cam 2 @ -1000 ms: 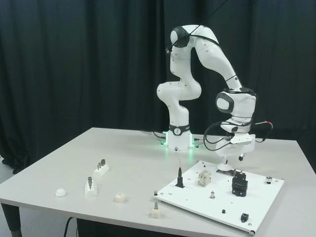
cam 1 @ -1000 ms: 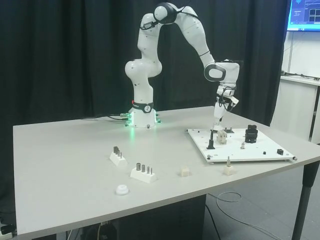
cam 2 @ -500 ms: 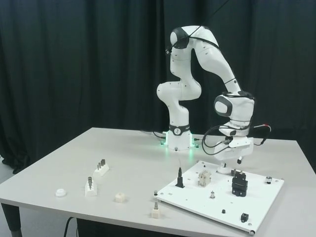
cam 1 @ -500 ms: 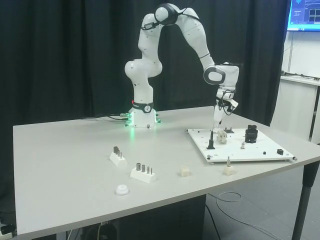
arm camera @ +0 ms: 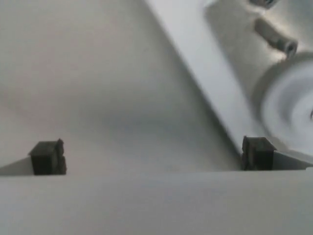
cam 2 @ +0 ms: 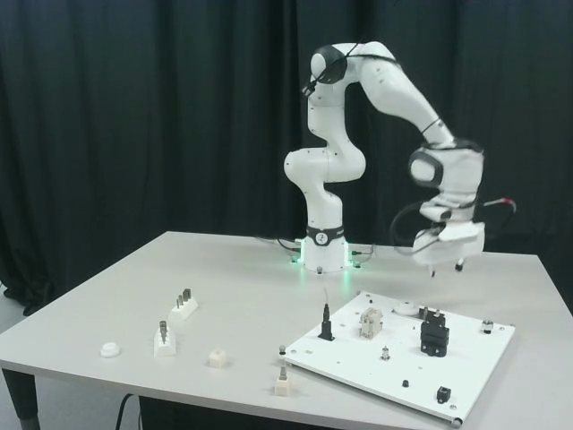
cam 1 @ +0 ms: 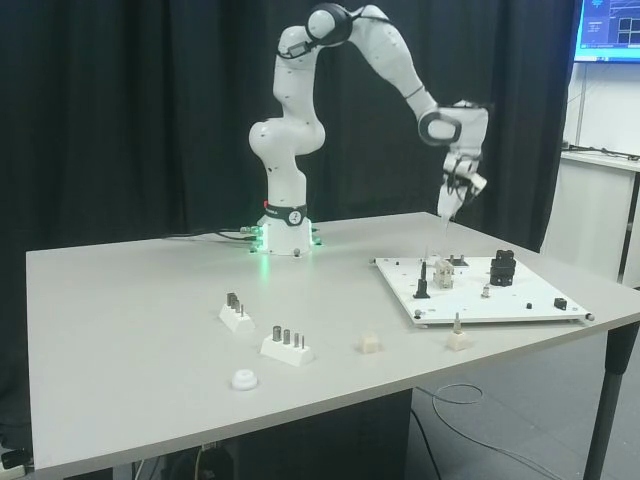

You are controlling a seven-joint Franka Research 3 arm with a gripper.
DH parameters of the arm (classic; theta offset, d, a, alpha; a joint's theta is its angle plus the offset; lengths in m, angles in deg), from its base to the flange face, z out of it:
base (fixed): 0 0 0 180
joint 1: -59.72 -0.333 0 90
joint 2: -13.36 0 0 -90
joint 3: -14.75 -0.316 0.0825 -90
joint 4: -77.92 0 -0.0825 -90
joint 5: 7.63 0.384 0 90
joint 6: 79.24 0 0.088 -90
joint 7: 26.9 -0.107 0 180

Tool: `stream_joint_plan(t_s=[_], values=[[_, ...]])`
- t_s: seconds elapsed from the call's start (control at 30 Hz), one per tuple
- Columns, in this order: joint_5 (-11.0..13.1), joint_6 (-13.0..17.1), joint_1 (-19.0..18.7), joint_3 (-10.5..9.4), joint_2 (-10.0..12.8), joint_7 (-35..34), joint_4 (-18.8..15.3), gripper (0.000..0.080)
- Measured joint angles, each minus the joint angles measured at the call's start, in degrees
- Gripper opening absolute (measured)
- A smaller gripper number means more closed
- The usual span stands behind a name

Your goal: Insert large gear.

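White arm (cam 2: 394, 90), grey table (cam 2: 233, 287)

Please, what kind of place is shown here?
Probably a robotics laboratory: a white arm bolted on a grey table, a white assembly board with small parts, and black curtains behind.

No text, label, brand, number or sign could be read anywhere in the three views. A monitor (cam 1: 608, 30) in the far right corner of the first room view displayed content too small to make out, and the white assembly board (cam 1: 520, 300) and the robot arm (cam 2: 380, 81) bore no legible markings.
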Motion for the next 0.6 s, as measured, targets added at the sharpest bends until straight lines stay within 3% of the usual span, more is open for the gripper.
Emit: stream_joint_plan(t_s=[0.1, 0.23, 0.6], values=[[0.54, -5.00, 0.00, -1.79, -2.38, -1.64, 1.86, 0.0800], [0.54, -8.61, 0.00, -3.24, -4.26, -3.01, 3.38, 0.0800], [-0.47, -9.67, 0.33, -3.74, -5.22, -3.37, 3.64, 0.0800]])
